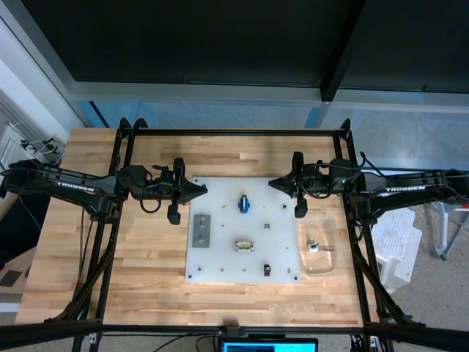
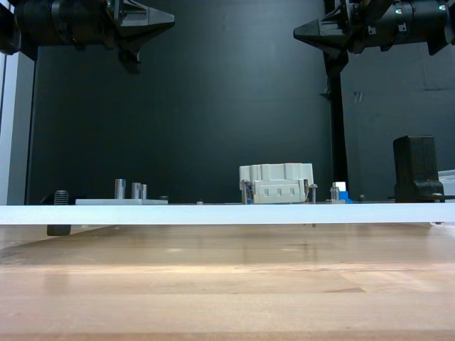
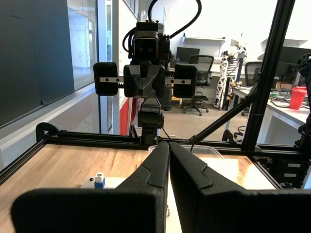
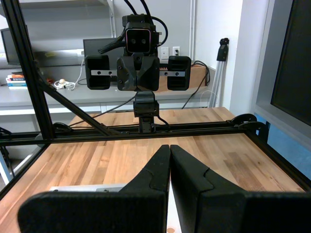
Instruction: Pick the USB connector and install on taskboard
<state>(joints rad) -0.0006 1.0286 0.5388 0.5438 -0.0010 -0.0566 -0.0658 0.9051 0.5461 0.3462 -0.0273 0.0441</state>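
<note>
The white taskboard (image 1: 220, 253) lies flat in the middle of the table. A tiny black USB connector (image 1: 267, 270) stands upright on it near the front edge, and shows as a black block (image 2: 414, 169) in the low view. My left gripper (image 1: 204, 188) hovers shut above the board's back left corner, high over it (image 2: 170, 23). Above the back right corner my right gripper (image 1: 271, 183) is also shut and held high (image 2: 296, 30). Each wrist view shows its own closed fingers (image 3: 160, 160) (image 4: 163, 162) with nothing between them, facing the other arm.
On the board are a grey metal block (image 1: 201, 229), a blue upright part (image 1: 244, 204) and a beige connector (image 1: 244, 246). A clear plastic tray (image 1: 326, 264) to the right of the board holds a small pale piece (image 1: 313, 246). A black frame rings the table.
</note>
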